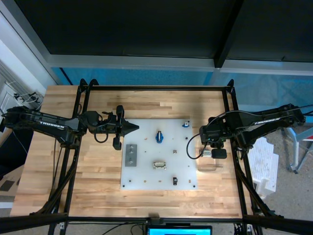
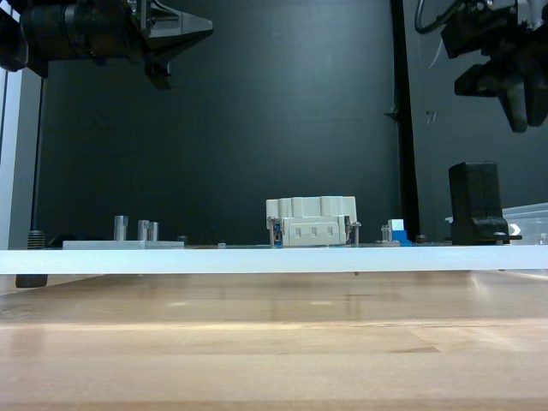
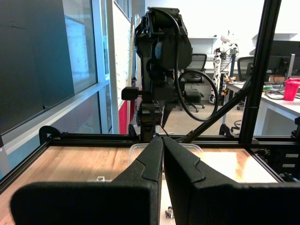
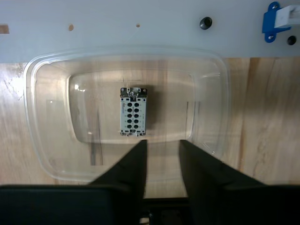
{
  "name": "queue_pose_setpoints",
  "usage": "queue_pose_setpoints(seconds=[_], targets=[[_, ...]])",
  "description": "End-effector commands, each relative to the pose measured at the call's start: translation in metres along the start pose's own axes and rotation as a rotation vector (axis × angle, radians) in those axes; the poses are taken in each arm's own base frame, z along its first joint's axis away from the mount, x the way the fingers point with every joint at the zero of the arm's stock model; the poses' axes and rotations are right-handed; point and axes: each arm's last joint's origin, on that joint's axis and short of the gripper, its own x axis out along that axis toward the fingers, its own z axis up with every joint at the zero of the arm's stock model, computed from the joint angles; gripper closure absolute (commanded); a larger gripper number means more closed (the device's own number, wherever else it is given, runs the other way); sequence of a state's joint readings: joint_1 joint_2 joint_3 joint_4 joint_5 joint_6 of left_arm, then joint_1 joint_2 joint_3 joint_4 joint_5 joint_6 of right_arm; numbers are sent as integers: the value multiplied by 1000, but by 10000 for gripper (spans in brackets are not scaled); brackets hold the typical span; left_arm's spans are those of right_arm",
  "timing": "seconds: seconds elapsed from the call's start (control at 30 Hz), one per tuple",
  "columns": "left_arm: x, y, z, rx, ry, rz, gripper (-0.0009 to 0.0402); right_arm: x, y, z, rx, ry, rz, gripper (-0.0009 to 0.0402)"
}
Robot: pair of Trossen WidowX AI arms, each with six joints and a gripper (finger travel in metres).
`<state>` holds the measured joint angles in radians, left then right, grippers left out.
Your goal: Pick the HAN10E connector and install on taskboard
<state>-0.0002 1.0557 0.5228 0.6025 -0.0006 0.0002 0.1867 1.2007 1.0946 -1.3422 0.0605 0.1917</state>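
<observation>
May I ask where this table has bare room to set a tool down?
Bare wood lies between the white board and the table's near edge, and left of the board. Crowded: the right side, where the open right hand hangs over the tray holding the connector. The shut left hand hovers near the board's far-left corner.

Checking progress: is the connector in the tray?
In: connector lies flat in tray under open right gripper; shut left gripper hangs over the board.

high: overhead, facing away | low: table-level | both share taskboard (image 1: 142,177)
</observation>
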Motion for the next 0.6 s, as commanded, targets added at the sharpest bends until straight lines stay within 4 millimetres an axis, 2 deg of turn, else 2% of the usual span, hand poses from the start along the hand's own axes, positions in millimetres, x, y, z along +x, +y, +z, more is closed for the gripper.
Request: queue_pose_setpoints(seconds=[0.03,0.17,0.3,0.6], targets=[[0,0,0,0,0,0,392,9,3,-1,12,5,1,231],[0,0,0,0,0,0,392,21,8,-3,10,15,1,171],[0,0,0,0,0,0,392,34,10,-5,29,9,5,134],[0,0,0,0,0,0,392,59,17,-9,16,15,4,123]])
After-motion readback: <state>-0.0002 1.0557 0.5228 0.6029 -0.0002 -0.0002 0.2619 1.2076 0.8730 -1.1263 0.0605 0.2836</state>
